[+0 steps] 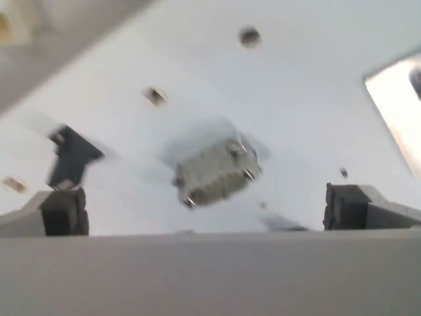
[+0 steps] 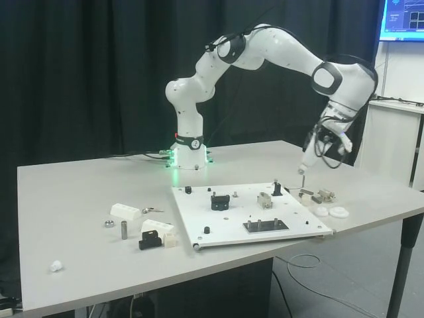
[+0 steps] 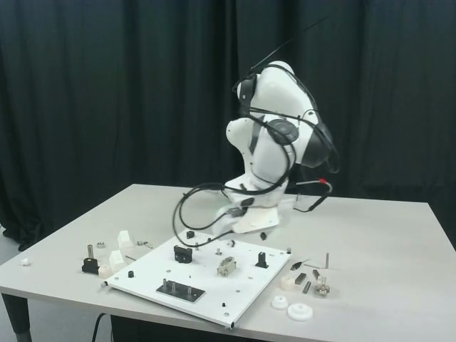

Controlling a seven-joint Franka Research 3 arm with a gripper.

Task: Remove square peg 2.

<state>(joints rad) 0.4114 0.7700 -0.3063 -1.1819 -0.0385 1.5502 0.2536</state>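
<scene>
I've got the pincer (image 1: 197, 209) released w/ nothing held, hovering over the flat white square board (image 2: 199, 218) at frame centre on the grey counter (image 2: 66, 192); can't tell which part's square peg 2, so removal looks not yet begun.

White arm (image 2: 278, 50) — white board (image 2: 248, 215) — grey table (image 2: 79, 192) — black curtain (image 3: 107, 92).

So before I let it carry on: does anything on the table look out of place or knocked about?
Nothing looks damaged or spilled. The white board lies flat on the grey table, parts upright on it. Loose pieces sit off the board on both sides, including two white gears. The gripper hangs open above the board, holding nothing.
</scene>
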